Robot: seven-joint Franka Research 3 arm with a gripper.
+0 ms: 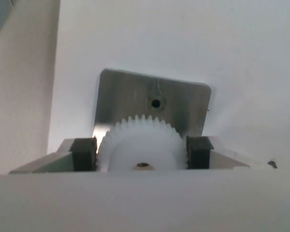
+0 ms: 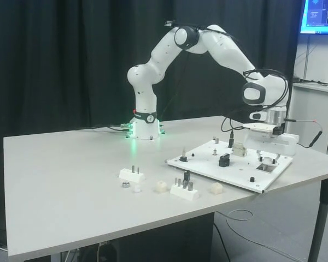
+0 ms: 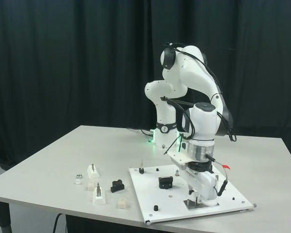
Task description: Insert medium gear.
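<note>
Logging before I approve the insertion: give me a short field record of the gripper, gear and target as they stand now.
gripper: over the metal plate, low above the board
fingers: black pads on either side of the gear
held object: white medium gear, toothed, hub hole visible
target: grey metal plate with a hole
board: white assembly board on the grey table
insertion: not yet seated, as far as visible

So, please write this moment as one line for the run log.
phase: insertion | gripper: shut on medium gear | position: above grey metal plate with hole | board: white
</note>
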